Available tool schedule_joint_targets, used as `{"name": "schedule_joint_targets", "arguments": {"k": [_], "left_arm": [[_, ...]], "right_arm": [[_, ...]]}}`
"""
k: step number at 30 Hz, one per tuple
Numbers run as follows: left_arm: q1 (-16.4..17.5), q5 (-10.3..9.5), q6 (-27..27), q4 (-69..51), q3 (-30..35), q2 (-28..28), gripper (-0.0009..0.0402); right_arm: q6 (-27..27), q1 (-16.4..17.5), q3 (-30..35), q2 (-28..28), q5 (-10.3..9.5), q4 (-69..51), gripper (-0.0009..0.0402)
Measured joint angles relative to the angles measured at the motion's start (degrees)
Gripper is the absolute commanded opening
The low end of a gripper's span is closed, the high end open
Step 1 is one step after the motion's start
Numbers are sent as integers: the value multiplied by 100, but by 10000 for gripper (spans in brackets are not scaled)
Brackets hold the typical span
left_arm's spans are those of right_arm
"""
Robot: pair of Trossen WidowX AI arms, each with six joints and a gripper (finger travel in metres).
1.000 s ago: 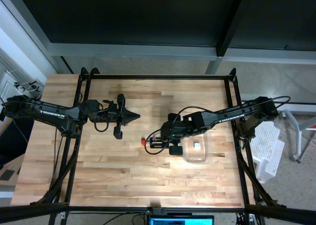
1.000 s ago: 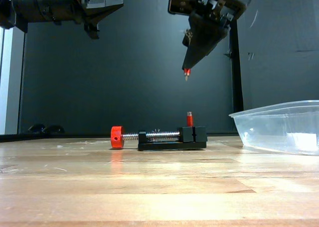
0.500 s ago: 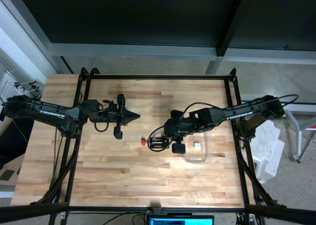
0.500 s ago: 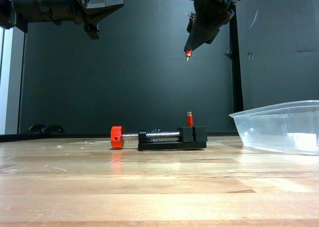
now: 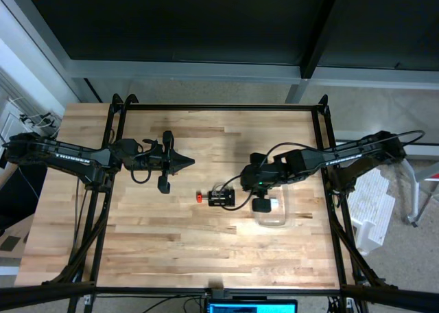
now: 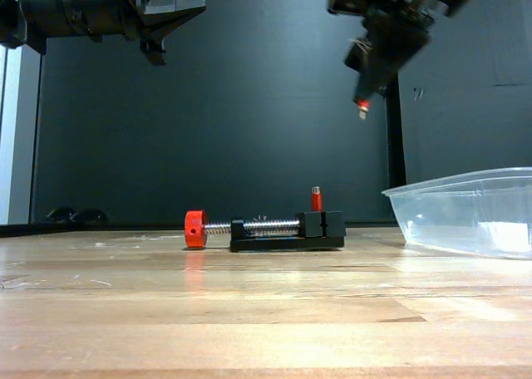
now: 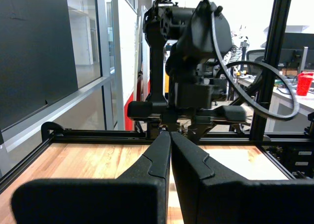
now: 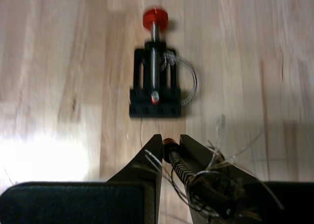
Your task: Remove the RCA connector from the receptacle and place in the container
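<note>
The receptacle (image 5: 219, 198), a small black block with a red round tip, lies on the wooden table (image 5: 171, 244). It also shows in the low view (image 6: 287, 228) and the right wrist view (image 8: 154, 89), with a grey wire arch (image 8: 189, 81) beside it. My right gripper (image 6: 362, 103) hangs high between the receptacle and the container (image 6: 465, 213), shut on the RCA connector (image 8: 170, 153). The connector's red-tipped end (image 6: 362, 106) pokes out below the fingers. The clear container (image 5: 274, 210) sits right of the receptacle. My left gripper (image 5: 188, 162) is shut and hovers far to the left.
A small white square piece (image 5: 273, 202) lies inside the container. A black frame rail (image 5: 219, 107) runs around the table's edges. A red post (image 6: 316, 199) stands up from the receptacle's block. The right arm's cable loops over the table near the receptacle.
My right gripper has carried the RCA connector rightward, from above the receptacle towards the container, after rising slightly. The left arm has not moved.
</note>
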Motion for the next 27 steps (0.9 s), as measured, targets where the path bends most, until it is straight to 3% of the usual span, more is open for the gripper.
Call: {"name": "schedule_joint_targets", "arguments": {"k": [14, 27], "left_arm": [[0, -2, 2, 0, 0, 0, 0], [0, 0, 0, 0, 0, -2, 0]], "right_arm": [[273, 24, -1502, -1158, 46, 122, 4], [402, 46, -2271, -1429, 46, 72, 4]]}}
